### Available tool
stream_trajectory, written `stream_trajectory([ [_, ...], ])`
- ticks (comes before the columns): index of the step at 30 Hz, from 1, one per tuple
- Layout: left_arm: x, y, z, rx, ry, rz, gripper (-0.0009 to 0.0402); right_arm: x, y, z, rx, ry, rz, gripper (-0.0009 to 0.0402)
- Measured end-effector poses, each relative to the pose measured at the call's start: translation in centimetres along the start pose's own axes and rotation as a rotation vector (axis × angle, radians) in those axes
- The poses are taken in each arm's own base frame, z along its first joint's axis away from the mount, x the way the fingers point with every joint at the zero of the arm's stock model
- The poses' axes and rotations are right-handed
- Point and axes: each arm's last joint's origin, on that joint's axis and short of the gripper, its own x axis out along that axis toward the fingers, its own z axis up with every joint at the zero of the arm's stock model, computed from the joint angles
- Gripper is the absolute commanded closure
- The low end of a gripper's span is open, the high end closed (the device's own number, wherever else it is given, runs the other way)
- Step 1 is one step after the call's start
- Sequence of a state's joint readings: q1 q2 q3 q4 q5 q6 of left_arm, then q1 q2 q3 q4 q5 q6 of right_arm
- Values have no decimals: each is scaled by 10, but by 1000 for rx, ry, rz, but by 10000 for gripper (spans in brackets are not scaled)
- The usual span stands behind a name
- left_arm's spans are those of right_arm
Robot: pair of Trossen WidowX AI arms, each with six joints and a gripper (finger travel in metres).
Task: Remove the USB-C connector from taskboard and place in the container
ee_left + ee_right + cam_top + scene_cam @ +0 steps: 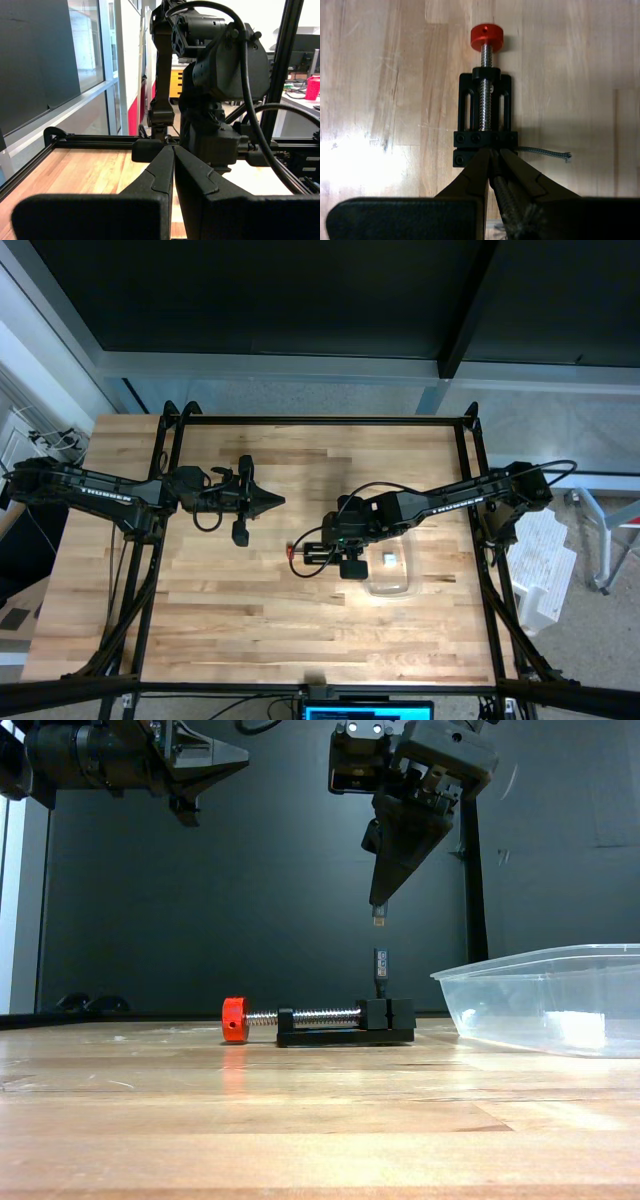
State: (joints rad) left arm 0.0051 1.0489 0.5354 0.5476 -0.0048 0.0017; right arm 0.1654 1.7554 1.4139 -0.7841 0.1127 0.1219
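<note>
The right claw (pixel 332 543) hung over the taskboard (pixel 312 554) near the middle of the desk (pixel 250 630). The board's red knob (pixel 291 552) sat at its 9 o'clock end. The container (pixel 392 582) lay just at the board's 3 o'clock with a small white piece (pixel 388 559) inside. The left claw (pixel 276 502) hovered apart at the board's 10 o'clock.

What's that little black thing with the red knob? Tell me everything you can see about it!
The taskboard is a small black vise, metal-looking, lying flat on the wooden table. A silver threaded screw runs from its red knob to the clamp end, where a thin dark piece stands upright. The clear container sits beside that end, not touching. The right gripper hangs straight above, shut on the USB-C connector, clear of the vise. The left gripper is parked high over the table's left side, shut.
</note>
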Motion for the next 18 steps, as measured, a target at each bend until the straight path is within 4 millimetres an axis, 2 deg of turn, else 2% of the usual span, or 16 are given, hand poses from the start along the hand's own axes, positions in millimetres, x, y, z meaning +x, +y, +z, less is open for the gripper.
stream_trajectory([
  [4,0,0,0,0,0,0,393,-5,0,-2,-1,11,0,393],
  [8,0,0,0,0,0,0,393,-23,2,-9,0,11,5,393],
  [18,0,0,0,0,0,0,393,-43,2,-44,18,22,13,393],
])
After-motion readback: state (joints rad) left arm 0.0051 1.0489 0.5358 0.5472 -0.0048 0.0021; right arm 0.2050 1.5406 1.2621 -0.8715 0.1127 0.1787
